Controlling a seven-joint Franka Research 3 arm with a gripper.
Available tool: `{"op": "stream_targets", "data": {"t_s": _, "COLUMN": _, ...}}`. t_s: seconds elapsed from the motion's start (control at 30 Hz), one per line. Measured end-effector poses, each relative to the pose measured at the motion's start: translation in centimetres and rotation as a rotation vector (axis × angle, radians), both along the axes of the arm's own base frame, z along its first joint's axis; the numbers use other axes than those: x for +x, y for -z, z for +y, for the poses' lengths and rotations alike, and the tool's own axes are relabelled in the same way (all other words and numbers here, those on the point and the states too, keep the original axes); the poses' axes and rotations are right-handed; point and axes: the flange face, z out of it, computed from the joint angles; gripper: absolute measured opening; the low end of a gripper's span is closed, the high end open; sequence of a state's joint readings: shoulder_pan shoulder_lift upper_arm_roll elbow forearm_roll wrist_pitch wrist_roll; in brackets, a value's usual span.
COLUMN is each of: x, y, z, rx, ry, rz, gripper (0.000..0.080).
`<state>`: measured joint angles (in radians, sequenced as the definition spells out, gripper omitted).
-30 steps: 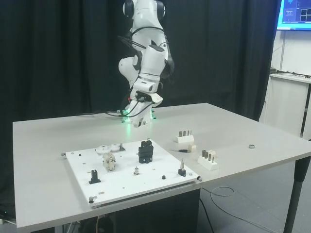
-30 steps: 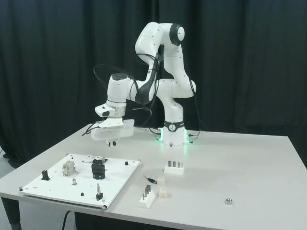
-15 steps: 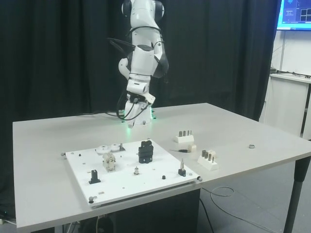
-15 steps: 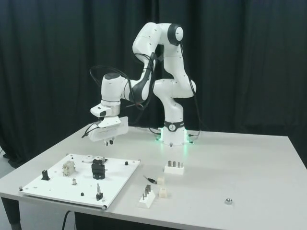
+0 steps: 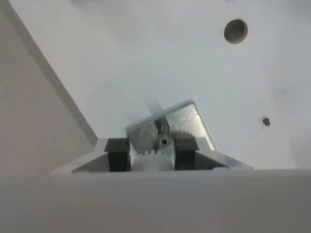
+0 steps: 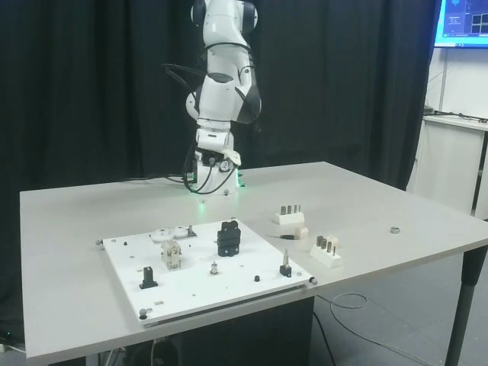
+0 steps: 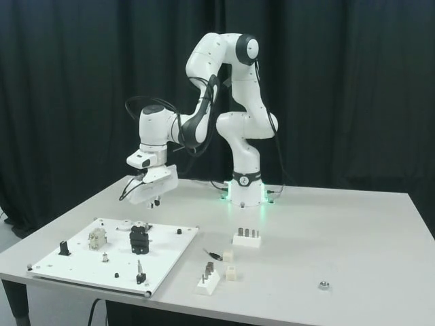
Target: Insert small gear.
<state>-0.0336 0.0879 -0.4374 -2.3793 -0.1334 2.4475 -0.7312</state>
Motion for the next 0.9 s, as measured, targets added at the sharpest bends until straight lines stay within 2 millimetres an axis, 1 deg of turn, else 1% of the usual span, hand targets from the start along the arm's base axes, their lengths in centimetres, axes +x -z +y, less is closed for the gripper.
{"op": "stream_targets", "data": {"t_s": 0.3, "x": 0.0, "y": 1.0, "z": -0.5, "rx": -0.003, "ry": -0.014, "rz": 0.005, "gripper": 0.0191}}
{"op": "stream_targets", "data": {"t_s": 0.6, "x": -0.5, "y": 2.0, "z": -1.6, "rx": -0.004, "ry": -0.087, "rz": 0.022, "gripper": 0.0191}}
{"op": "stream_targets", "data": {"t_s": 0.9, "x": -1.1, "y": 2.6, "z": -2.8, "rx": 0.026, "ry": -0.126, "rz": 0.016, "gripper": 0.0191}}
